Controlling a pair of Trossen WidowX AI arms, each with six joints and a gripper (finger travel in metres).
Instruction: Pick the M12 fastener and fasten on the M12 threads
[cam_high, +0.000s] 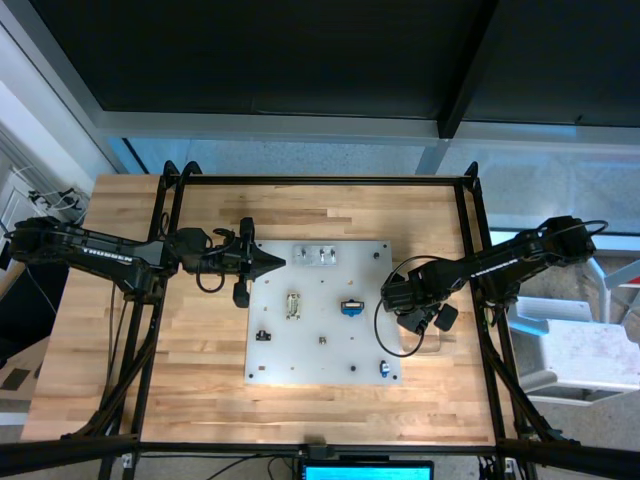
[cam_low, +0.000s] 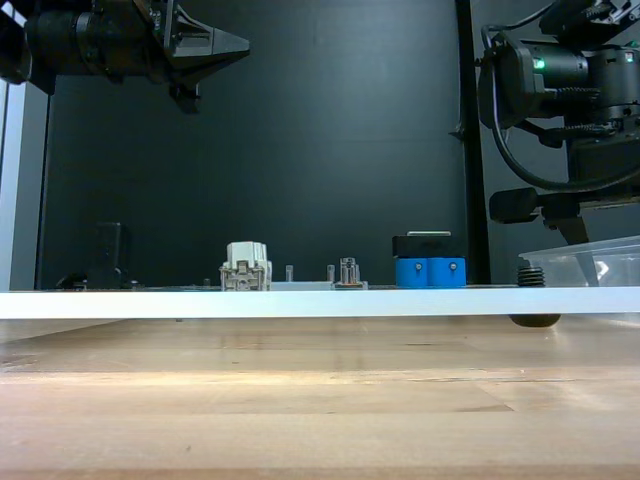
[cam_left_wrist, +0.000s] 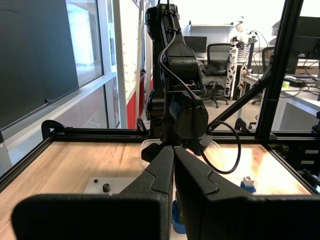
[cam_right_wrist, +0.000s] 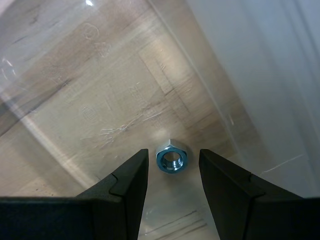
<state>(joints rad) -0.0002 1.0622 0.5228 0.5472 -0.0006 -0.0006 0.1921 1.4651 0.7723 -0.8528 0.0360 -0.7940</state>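
A small silver nut (cam_right_wrist: 171, 160) lies flat on the floor of the clear tray (cam_right_wrist: 95, 100), off the board's right edge. My right gripper (cam_right_wrist: 172, 154) hangs over it, open, one finger on each side of the nut and neither touching it. From above, the right gripper (cam_high: 424, 320) sits over the tray (cam_high: 412, 347). The short black stud (cam_low: 531, 275) stands bare with its ribs showing, seen from above as a dark dot (cam_high: 358, 369) near the board's near right edge. My left gripper (cam_high: 278, 262) is shut and empty, held high at the board's far left corner.
The white board (cam_high: 300, 345) carries a grey connector (cam_high: 293, 306), a blue block (cam_high: 350, 307), a blue-topped connector (cam_high: 386, 370) and small posts. Black frame rails run along the table's sides. The right arm's cable loops beside the tray.
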